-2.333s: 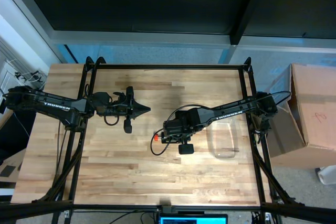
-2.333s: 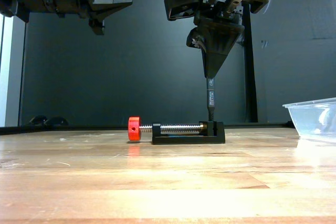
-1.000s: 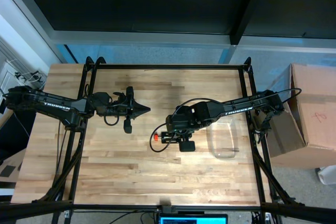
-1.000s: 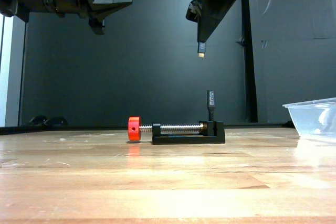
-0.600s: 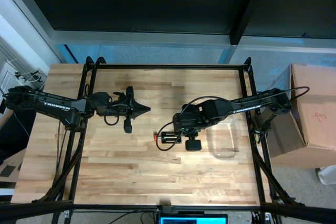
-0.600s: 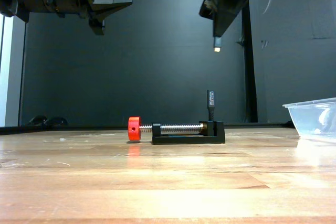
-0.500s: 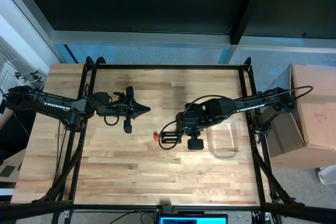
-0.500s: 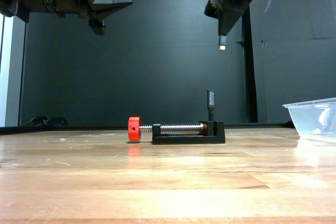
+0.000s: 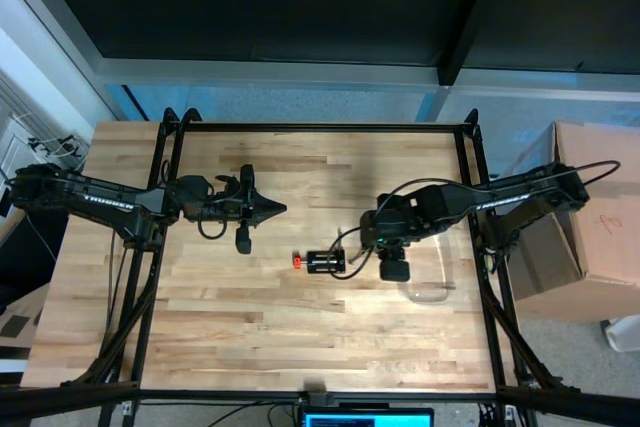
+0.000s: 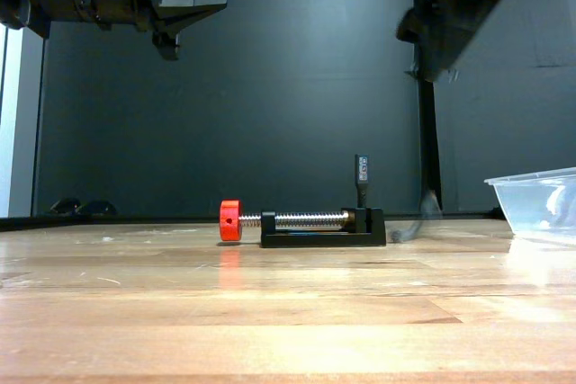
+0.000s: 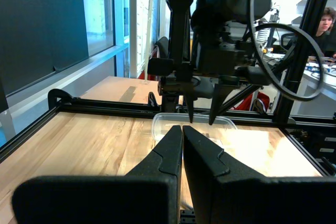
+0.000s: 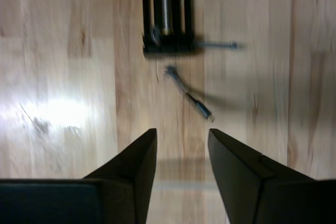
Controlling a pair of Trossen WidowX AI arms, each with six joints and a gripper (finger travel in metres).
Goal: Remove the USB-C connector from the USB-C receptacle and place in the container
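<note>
Right end effector (image 12: 181, 136) hangs spread, empty; left end effector (image 9: 276, 209) closed, well left. We see the USB-C connector (image 12: 195, 104) loose on the counter (image 9: 250, 327) beside the vise (image 10: 322, 227), outside the container (image 10: 538, 202); next, grasp it

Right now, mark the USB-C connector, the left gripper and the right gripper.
USB-C connector (image 12: 190, 97): right wrist view, mid-length; loose beside the vise (image 12: 165, 17).
left gripper (image 11: 182, 128): left wrist view, between shut fingertips; aloft, left of the vise.
right gripper (image 12: 181, 132): right wrist view, between open fingertips; above the connector.

USB-C connector (image 12: 189, 96): dark plug, short cable, loose and slantwise (blurred), free of my right gripper (image 12: 181, 132), near upright USB-C receptacle (image 10: 361, 171); outside clear container (image 10: 538, 200).
</note>
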